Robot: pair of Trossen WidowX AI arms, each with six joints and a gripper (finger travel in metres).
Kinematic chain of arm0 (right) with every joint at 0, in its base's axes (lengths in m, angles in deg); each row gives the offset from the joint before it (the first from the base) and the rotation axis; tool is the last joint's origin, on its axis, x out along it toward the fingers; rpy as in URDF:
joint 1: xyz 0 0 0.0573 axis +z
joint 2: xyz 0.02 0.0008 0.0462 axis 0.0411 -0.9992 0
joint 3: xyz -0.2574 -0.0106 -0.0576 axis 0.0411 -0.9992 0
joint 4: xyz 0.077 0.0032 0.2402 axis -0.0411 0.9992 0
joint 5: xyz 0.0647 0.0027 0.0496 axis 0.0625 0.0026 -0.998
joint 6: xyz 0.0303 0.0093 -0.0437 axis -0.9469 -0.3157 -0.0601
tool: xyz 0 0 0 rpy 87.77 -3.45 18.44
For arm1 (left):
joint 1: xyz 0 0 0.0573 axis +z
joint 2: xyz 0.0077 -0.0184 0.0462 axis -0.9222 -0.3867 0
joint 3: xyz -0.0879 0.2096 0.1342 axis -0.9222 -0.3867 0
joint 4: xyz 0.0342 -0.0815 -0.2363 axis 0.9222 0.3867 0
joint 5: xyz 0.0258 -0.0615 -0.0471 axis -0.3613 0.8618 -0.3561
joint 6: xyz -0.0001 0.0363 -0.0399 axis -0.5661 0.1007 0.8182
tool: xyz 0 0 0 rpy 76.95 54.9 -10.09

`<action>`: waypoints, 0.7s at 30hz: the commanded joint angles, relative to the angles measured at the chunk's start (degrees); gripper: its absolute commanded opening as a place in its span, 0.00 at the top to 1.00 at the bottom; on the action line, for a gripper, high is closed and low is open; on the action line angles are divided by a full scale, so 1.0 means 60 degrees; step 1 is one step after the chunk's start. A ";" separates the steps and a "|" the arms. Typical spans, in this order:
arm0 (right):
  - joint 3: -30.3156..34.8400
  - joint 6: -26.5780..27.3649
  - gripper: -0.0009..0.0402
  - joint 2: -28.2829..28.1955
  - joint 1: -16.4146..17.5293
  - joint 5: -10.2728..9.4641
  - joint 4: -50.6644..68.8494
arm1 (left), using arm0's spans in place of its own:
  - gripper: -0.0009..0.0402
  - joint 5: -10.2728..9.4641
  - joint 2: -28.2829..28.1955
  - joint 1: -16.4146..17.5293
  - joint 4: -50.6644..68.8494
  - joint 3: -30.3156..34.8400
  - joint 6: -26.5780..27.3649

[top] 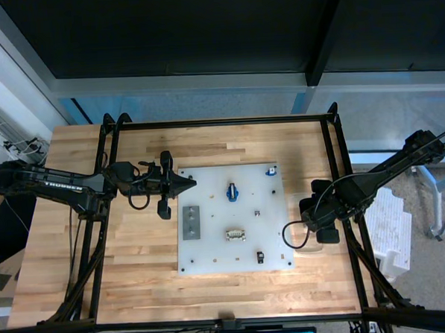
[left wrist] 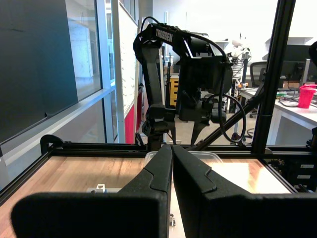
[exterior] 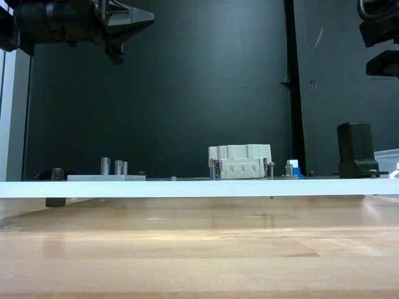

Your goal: Pick the 16mm bar and install on taskboard

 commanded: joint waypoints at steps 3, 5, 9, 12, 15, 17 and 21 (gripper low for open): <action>-0.0466 -0.0084 0.46 0.0000 0.0120 -0.0004 -0.0470 | 0.98 0.0000 0.0000 0.0000 0.0000 0.0000 0.0000; -0.0583 -0.0138 0.46 0.0004 0.0135 -0.0004 -0.0506 | 0.98 0.0000 0.0000 0.0004 0.0000 0.0000 0.0000; -0.0845 -0.0204 0.46 0.0025 0.0204 -0.0004 -0.0874 | 0.98 0.0000 0.0000 0.0004 0.0000 0.0000 0.0000; -0.0994 -0.0204 0.46 0.0029 0.0255 0.0022 -0.1045 | 0.98 0.0000 0.0000 0.0004 0.0000 0.0000 0.0000; -0.1188 -0.0204 0.46 0.0029 0.0262 0.0029 -0.1297 | 0.98 0.0000 0.0000 0.0004 0.0000 0.0000 0.0000; -0.1373 -0.0204 0.46 0.0029 0.0277 0.0044 -0.1585 | 0.98 0.0000 0.0000 0.0000 0.0000 0.0000 0.0000; -0.1745 -0.0208 0.46 0.0029 0.0295 0.0080 -0.2127 | 0.98 0.0000 0.0000 0.0004 0.0000 0.0000 0.0000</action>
